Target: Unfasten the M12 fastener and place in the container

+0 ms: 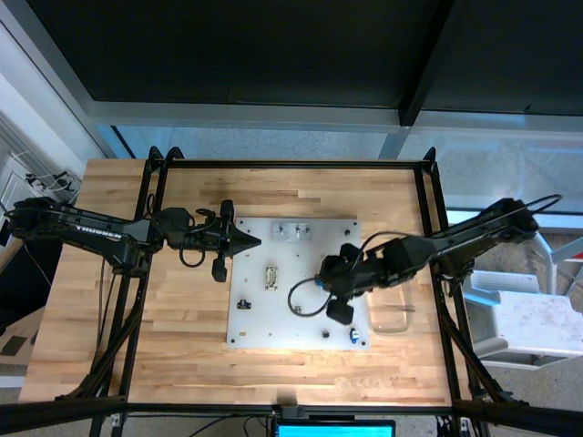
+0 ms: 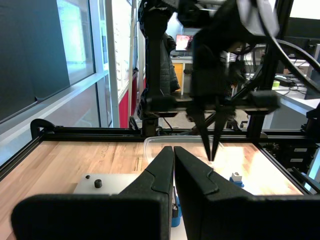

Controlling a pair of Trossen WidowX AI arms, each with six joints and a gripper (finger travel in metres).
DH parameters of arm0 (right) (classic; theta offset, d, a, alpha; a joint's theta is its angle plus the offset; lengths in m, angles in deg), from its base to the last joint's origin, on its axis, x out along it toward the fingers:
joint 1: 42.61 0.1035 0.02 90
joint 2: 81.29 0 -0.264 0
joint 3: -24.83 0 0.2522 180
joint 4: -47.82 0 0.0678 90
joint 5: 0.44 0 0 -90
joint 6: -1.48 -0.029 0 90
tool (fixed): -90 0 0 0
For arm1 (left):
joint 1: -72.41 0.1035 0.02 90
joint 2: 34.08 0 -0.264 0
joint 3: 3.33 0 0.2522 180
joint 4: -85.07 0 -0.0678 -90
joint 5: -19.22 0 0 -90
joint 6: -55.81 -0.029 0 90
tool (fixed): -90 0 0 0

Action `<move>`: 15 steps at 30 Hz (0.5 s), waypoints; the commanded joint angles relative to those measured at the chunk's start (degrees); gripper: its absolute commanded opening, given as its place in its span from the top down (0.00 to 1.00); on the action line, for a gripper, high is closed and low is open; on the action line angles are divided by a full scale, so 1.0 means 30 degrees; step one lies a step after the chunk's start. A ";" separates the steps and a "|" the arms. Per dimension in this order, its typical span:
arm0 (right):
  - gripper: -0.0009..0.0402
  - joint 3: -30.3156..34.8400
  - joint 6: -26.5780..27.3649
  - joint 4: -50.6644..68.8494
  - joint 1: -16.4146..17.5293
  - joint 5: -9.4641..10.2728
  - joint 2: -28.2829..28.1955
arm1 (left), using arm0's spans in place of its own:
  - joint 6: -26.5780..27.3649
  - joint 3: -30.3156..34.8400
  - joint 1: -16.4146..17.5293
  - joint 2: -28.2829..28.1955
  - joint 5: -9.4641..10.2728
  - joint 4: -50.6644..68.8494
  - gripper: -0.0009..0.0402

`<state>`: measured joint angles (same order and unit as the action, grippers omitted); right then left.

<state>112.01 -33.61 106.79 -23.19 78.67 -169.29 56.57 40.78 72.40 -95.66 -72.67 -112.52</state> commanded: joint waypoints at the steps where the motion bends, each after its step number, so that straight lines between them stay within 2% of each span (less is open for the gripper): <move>1: 0.98 0.1807 -0.1311 0.2280 0.0495 0.0211 -0.1464 | 0.0000 0.0007 0.0000 -0.0007 -0.0007 0.0000 0.98; 10: 0.98 0.6688 -0.2841 0.6703 0.1464 0.2943 -0.5493 | 0.0000 0.0007 0.0000 -0.0007 -0.0007 -0.0007 0.98; 12: 0.98 0.7504 -0.3228 0.7373 0.1668 0.3177 -0.6127 | 0.0000 0.0007 0.0000 -0.0007 -0.0007 -0.0007 0.98; 15: 0.98 0.8313 -0.3497 0.7759 0.1887 0.3162 -0.6951 | 0.0000 0.0007 0.0007 -0.0007 -0.0007 0.0000 0.98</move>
<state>136.04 -43.73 129.59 -17.81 88.22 -189.18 56.57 40.80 72.40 -95.66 -72.69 -112.52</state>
